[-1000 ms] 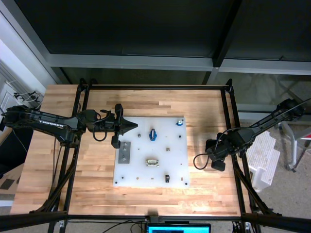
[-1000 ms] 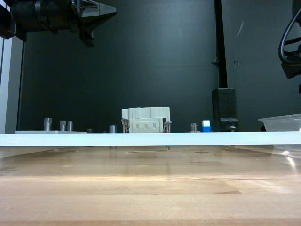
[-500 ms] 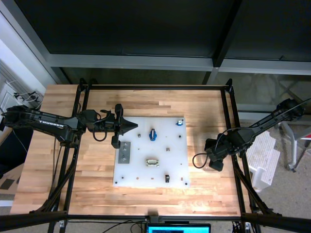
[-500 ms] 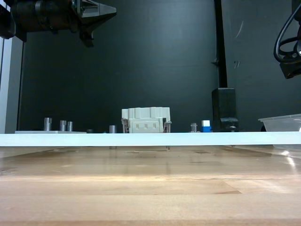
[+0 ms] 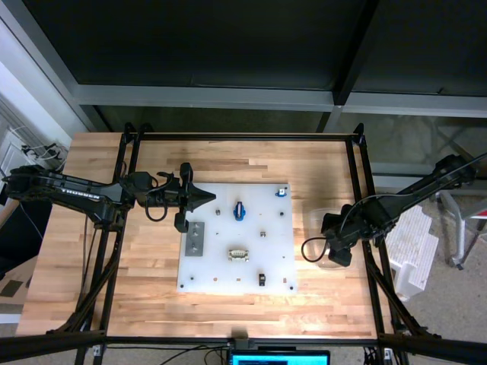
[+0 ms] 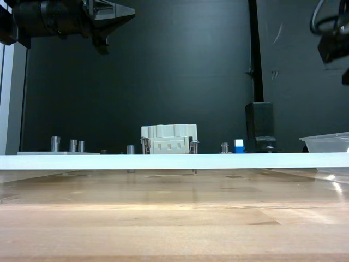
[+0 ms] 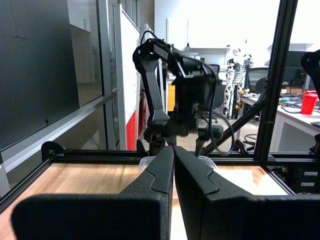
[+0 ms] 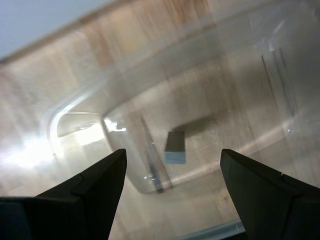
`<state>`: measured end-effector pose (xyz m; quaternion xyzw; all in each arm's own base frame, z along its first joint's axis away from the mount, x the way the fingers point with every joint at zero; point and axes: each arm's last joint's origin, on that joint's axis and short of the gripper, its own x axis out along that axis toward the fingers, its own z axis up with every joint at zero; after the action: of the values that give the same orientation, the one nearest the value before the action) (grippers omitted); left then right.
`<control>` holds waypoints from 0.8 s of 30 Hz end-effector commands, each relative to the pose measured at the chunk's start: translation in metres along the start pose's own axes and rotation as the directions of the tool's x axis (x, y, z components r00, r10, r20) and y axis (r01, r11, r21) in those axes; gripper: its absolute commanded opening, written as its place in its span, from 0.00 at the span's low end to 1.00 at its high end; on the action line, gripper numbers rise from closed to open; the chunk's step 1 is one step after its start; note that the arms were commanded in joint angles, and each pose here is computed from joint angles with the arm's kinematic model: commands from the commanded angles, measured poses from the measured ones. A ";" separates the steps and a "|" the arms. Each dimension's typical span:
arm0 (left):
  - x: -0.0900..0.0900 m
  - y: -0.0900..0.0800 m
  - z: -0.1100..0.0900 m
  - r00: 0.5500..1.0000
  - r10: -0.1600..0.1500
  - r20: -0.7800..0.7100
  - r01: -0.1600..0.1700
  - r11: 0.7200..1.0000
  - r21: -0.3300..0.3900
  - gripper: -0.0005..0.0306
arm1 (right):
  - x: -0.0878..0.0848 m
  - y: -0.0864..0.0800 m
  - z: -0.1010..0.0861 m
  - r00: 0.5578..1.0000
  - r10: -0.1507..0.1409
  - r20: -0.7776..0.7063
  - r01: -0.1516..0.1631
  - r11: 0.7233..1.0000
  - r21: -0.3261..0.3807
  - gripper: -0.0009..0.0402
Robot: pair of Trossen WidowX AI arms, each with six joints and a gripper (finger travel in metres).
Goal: Remove the 16mm bar from the taskboard and place in the container
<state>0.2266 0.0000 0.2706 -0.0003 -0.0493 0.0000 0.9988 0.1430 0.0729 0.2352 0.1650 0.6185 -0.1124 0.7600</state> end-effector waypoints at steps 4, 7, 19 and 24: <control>0.000 0.000 0.000 1.000 0.000 0.001 0.000 1.000 0.000 0.02 | -0.025 0.001 0.003 1.000 -0.011 -0.006 0.011 1.000 -0.020 0.62; 0.000 0.000 0.000 1.000 0.000 0.000 0.000 1.000 0.000 0.02 | -0.028 0.001 0.003 1.000 -0.018 -0.012 0.017 1.000 -0.021 0.60; 0.000 0.000 0.000 1.000 0.000 0.000 0.000 1.000 0.000 0.02 | -0.030 0.013 0.024 0.968 0.065 0.243 -0.027 0.987 -0.156 0.46; 0.000 0.000 0.000 1.000 0.000 0.000 0.000 1.000 0.000 0.02 | -0.037 0.018 0.047 0.892 0.148 0.427 -0.053 0.973 -0.225 0.32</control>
<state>0.2266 0.0000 0.2707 -0.0003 -0.0495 0.0000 0.9988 0.1793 0.0714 0.2785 0.0932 0.4520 -0.0457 0.8860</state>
